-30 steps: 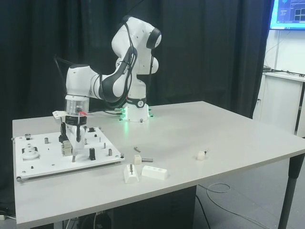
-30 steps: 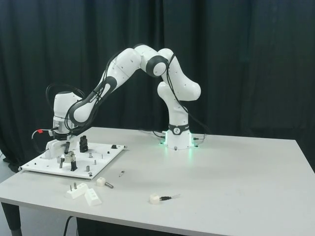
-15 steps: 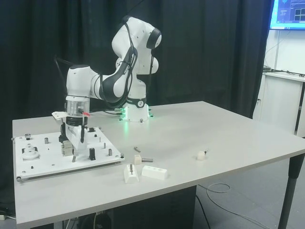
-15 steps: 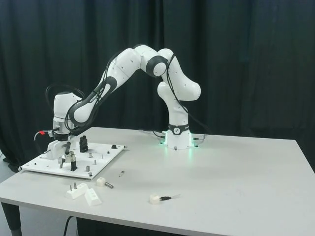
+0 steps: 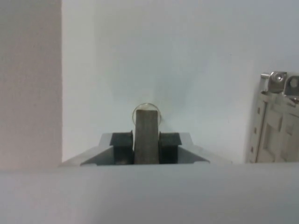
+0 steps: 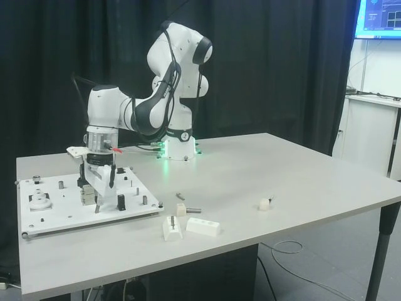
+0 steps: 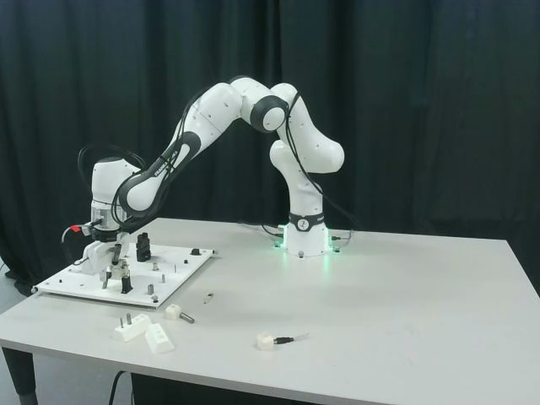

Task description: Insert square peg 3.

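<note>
Backdrop: black curtain behind grey bench [image 6: 263, 169], white board [image 6: 69, 210] at its near corner.
Change: gripper [image 6: 98, 191] raised a little higher over board than a second ago.
Gripper: closed tight on square peg [image 5: 146, 137], clamped between both fingers.
Peg axis: long axis upright, free end pointing down at round hole [image 5: 146, 112] in board, just above it, not in.
Holders: white block [image 6: 172, 228] off board, one pin standing in it; second block [image 6: 203, 226] beside.
</note>
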Tool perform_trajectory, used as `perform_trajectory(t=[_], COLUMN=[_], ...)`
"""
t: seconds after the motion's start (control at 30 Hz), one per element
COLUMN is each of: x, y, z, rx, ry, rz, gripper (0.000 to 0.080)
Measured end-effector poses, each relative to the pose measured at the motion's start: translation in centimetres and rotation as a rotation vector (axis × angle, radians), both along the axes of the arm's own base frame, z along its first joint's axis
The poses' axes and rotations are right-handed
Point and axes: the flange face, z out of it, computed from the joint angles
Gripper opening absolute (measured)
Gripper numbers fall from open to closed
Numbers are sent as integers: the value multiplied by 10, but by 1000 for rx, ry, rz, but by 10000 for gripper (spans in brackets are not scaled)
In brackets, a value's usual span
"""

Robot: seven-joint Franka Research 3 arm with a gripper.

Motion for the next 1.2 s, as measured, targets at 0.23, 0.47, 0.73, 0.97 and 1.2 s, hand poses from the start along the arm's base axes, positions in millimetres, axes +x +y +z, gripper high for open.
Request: perform_trajectory(t=[0.23,0.47,0.73,0.97,1.2], x=[0,0,0,-1,-2], y=[0,0,-1,-2,-3], z=[0,0,0,1,1], rx=[-1,1,2,-1,-5], ry=[0,-5,-9,-14,-19], rz=[0,-34,-61,-88,-110], gripper=[114,114,114,114,114])
